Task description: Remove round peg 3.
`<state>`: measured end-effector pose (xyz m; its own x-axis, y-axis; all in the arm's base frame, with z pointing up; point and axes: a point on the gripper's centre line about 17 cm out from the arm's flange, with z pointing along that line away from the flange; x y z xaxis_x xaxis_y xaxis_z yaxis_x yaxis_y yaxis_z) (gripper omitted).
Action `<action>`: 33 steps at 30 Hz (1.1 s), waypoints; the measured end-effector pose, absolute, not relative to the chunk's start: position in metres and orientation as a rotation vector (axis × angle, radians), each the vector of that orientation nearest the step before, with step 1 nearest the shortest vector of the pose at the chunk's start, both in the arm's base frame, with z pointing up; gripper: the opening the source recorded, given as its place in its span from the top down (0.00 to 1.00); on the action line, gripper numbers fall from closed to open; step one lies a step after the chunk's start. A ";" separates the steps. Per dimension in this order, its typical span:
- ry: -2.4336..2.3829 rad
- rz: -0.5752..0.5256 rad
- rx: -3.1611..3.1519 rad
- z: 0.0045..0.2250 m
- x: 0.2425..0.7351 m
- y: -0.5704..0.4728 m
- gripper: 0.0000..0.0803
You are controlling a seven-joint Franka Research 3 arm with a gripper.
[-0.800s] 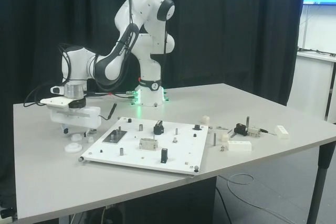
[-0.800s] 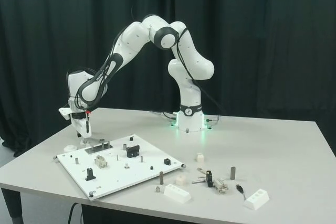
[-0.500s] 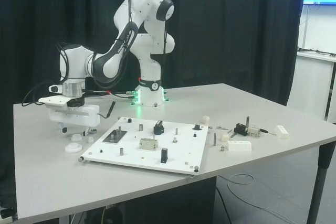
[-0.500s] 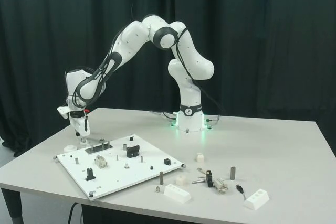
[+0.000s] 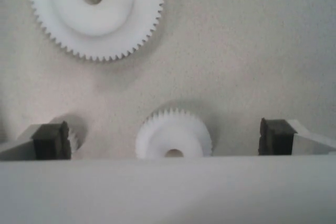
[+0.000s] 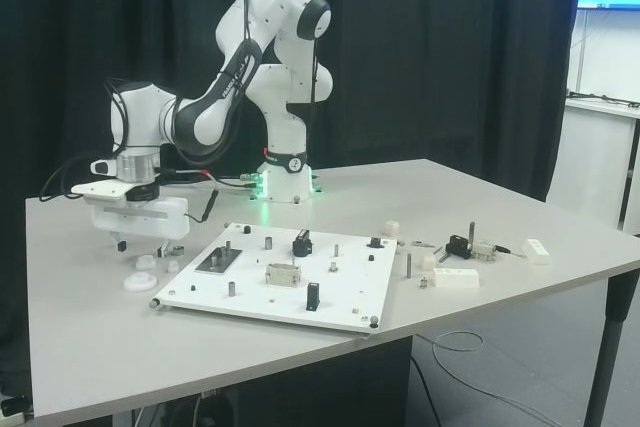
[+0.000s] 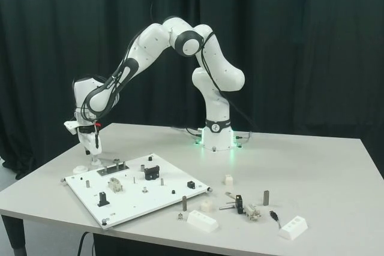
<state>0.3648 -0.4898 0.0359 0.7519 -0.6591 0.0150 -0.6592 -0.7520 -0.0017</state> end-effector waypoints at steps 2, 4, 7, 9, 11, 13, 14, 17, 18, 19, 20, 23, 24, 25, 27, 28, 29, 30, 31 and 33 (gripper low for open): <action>-1.103 0.026 2.938 0.037 0.366 -0.490 0.00; -1.101 0.029 2.939 0.039 0.368 -0.491 0.00; -1.098 0.036 2.938 0.041 0.371 -0.493 0.00; -1.095 0.039 2.938 0.043 0.372 -0.494 0.00; -1.091 0.043 2.938 0.045 0.374 -0.496 0.00; -1.085 0.045 2.939 0.046 0.376 -0.497 0.00; -1.079 0.046 2.941 0.047 0.377 -0.497 0.00; -1.034 0.046 2.959 0.051 0.381 -0.497 0.00; -1.006 0.048 2.969 0.052 0.383 -0.498 0.00; -0.975 0.051 2.981 0.054 0.386 -0.498 0.00; -0.944 0.053 2.993 0.055 0.388 -0.498 0.00; -0.860 0.061 3.027 0.061 0.397 -0.496 0.00; -0.834 0.063 3.039 0.063 0.400 -0.496 0.00; -0.809 0.065 3.050 0.065 0.404 -0.495 0.00; -0.755 0.073 3.073 0.069 0.412 -0.492 0.00; -0.727 0.077 3.085 0.071 0.417 -0.491 0.00; -0.699 0.083 3.095 0.074 0.422 -0.489 0.00; -0.673 0.088 3.106 0.076 0.427 -0.488 0.00; -0.645 0.094 3.116 0.078 0.433 -0.486 0.00; -0.591 0.106 3.137 0.083 0.445 -0.481 0.00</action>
